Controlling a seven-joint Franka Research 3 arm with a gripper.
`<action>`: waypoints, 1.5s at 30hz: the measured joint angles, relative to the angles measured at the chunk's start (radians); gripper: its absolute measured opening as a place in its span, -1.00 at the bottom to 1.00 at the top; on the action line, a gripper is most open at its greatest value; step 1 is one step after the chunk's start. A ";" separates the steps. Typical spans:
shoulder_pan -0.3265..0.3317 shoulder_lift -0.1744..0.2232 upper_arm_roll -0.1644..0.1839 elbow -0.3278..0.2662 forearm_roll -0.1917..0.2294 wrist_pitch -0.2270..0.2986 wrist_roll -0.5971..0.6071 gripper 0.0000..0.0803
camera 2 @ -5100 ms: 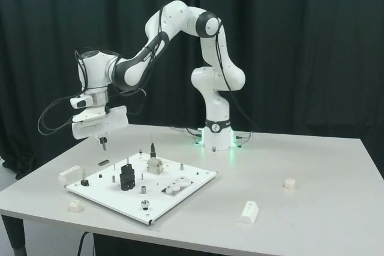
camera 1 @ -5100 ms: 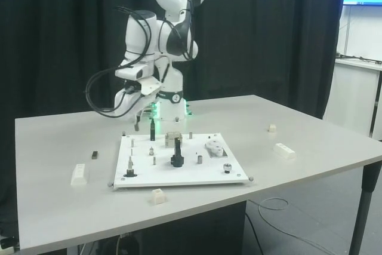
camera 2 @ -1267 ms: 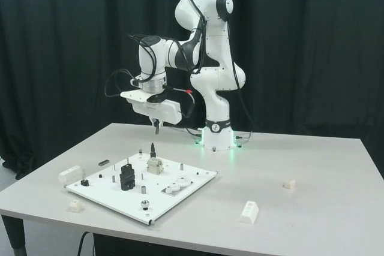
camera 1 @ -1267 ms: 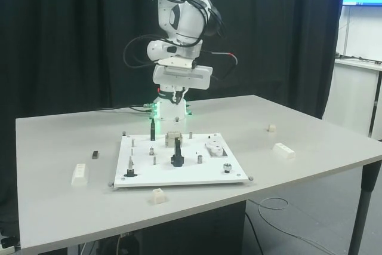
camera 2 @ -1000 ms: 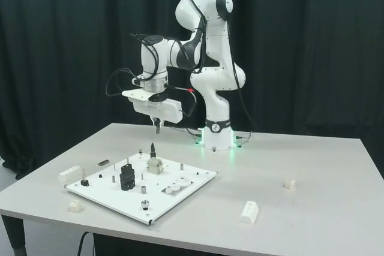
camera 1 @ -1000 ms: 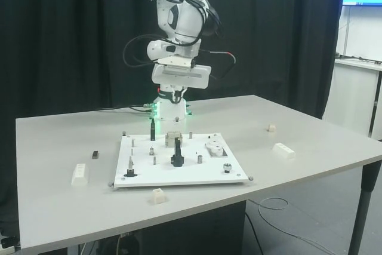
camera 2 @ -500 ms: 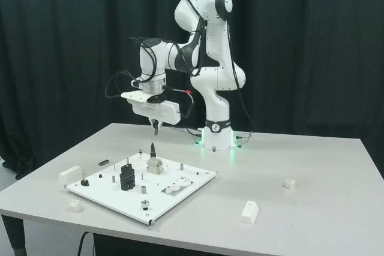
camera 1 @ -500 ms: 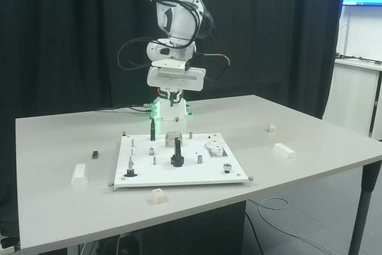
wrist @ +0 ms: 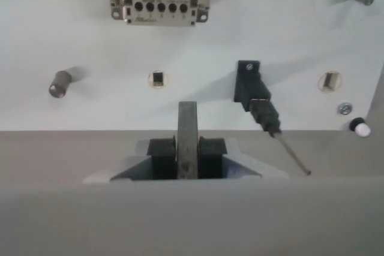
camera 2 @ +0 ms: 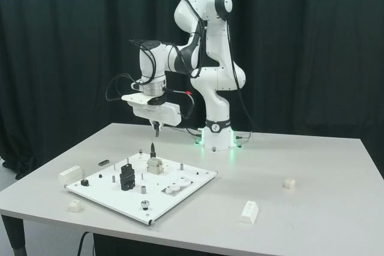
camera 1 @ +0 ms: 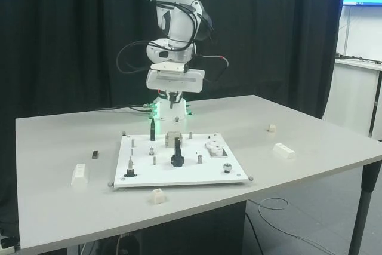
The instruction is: Insert square peg 3.
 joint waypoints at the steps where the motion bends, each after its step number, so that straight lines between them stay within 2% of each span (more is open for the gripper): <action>1: 0.000 0.000 0.000 -0.002 0.004 0.001 0.000 -0.81; 10: 0.006 0.000 0.001 -0.024 0.037 0.008 0.000 -0.81; 22: 0.006 0.012 0.002 -0.052 0.039 0.019 0.000 -0.81; 35: 0.006 0.061 0.002 -0.057 0.043 0.041 -0.002 -0.81; 45: 0.006 0.107 0.002 -0.060 0.079 0.069 -0.028 -0.81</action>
